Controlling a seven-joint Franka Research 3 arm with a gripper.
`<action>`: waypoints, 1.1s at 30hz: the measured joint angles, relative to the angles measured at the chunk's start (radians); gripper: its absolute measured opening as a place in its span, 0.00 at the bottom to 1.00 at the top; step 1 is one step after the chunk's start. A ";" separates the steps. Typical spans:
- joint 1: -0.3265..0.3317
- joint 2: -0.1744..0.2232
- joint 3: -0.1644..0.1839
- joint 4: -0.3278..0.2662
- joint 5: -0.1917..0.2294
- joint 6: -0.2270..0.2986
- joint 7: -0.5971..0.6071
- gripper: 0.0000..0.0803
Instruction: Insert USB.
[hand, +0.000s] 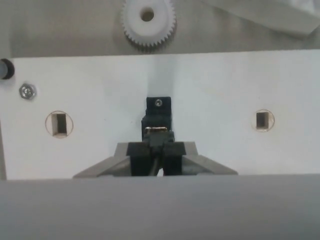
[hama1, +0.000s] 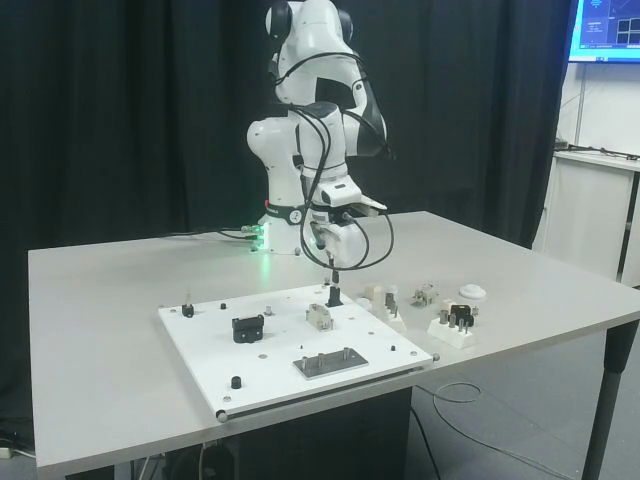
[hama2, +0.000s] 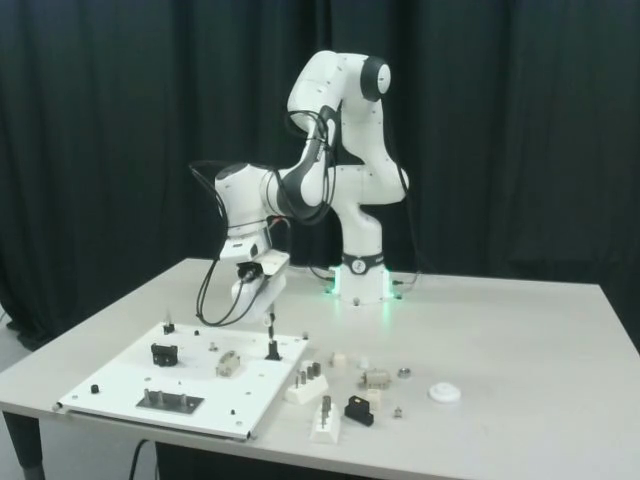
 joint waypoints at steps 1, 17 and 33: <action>0.000 -0.003 0.000 -0.004 0.000 0.004 0.000 0.06; 0.002 -0.031 0.000 -0.043 -0.004 0.026 -0.001 0.06; 0.003 -0.042 0.000 -0.059 -0.003 0.059 0.001 0.06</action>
